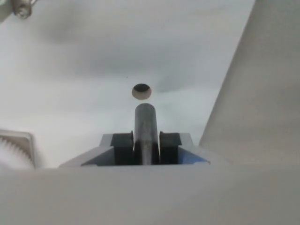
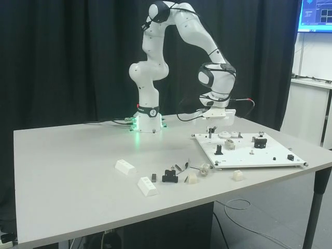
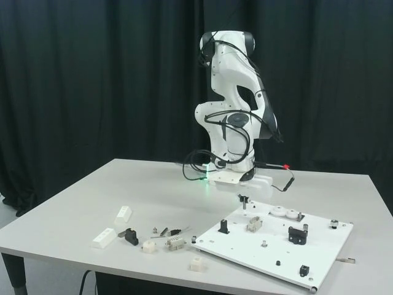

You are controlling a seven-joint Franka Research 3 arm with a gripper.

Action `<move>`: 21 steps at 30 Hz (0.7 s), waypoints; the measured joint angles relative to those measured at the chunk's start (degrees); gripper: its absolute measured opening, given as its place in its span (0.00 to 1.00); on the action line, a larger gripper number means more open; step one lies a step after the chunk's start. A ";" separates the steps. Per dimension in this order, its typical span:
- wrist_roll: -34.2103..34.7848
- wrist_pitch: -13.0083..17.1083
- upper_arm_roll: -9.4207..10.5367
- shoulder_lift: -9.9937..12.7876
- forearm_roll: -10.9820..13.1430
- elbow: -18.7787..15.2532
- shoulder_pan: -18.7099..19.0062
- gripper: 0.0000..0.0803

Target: Place round peg 3.

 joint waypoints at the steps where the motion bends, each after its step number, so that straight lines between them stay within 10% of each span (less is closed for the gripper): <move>1: 0.00 -0.17 -0.08 -0.25 -0.01 0.02 0.00 0.14; 21: 0.00 -1.17 -0.76 -1.32 -0.12 0.50 0.00 0.14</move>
